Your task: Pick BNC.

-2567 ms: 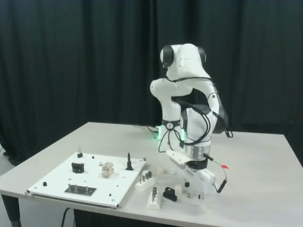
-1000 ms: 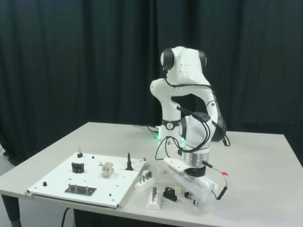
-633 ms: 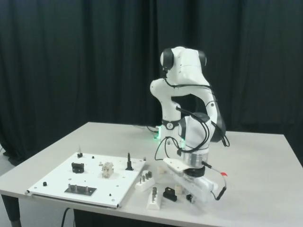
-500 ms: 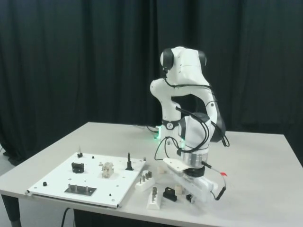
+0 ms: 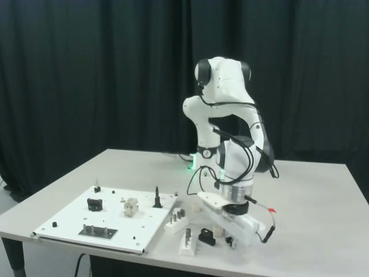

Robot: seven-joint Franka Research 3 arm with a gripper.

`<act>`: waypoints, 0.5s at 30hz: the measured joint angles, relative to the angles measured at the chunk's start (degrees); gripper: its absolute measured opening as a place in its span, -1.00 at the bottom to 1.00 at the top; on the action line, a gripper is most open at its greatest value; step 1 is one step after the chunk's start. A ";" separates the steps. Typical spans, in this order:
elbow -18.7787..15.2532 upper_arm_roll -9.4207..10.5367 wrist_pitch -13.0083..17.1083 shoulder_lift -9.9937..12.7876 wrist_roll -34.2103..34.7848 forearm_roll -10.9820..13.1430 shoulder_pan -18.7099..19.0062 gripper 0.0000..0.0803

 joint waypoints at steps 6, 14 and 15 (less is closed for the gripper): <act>0.58 -0.15 -0.85 -0.67 -0.43 -0.33 -0.35 -0.68; 0.75 -0.15 -2.87 -2.12 -1.10 -0.65 -0.80 -0.68; 0.76 -0.15 -3.05 -2.25 -1.15 -0.65 -0.83 -0.68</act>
